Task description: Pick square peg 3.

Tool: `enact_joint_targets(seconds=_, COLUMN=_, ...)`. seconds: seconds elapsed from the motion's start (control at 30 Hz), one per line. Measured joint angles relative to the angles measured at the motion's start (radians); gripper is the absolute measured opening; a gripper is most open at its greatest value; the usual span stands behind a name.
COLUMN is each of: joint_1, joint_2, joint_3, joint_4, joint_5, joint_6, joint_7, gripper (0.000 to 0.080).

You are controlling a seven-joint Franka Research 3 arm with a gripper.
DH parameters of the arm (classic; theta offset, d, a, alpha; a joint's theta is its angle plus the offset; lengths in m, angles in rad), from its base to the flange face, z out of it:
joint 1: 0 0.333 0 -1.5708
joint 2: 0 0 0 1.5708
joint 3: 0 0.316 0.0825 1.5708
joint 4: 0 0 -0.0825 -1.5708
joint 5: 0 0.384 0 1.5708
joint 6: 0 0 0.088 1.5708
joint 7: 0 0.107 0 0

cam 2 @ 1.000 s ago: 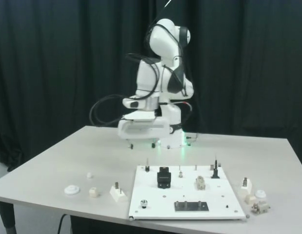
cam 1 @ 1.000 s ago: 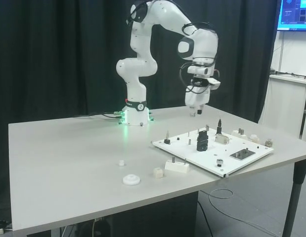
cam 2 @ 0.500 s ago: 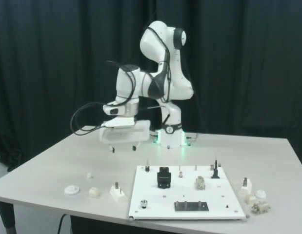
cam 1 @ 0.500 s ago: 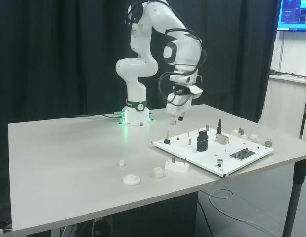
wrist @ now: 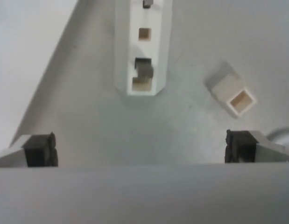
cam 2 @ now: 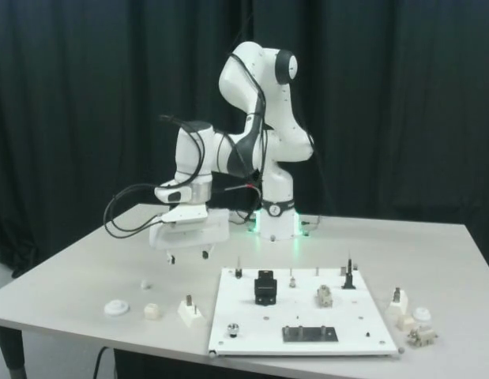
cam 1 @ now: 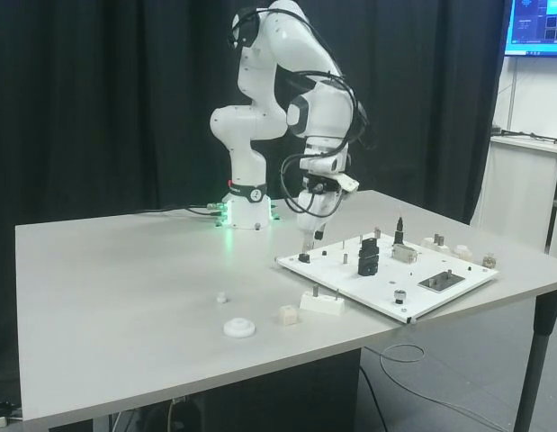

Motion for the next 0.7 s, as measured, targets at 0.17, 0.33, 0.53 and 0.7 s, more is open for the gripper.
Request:
enact_joint_targets(seconds=0.17, joint_1=-0.009, joint_2=0.033, joint_3=-0.001, joint_4=0.003, joint_5=0.028, joint_6=0.048, joint_7=-0.056, gripper=0.08)
enact_joint_targets(seconds=0.33, joint_1=-0.018, joint_2=0.065, joint_3=-0.002, joint_4=0.009, joint_5=0.058, joint_6=0.083, joint_7=-0.092, gripper=0.08)
enact_joint_targets(seconds=0.53, joint_1=-0.026, joint_2=0.096, joint_3=-0.002, joint_4=0.023, joint_5=0.087, joint_6=0.095, joint_7=-0.127, gripper=0.08)
enact_joint_targets(seconds=0.7, joint_1=-0.027, joint_2=0.121, joint_3=-0.001, joint_4=0.039, joint_5=0.115, joint_6=0.095, joint_7=-0.168, gripper=0.08)
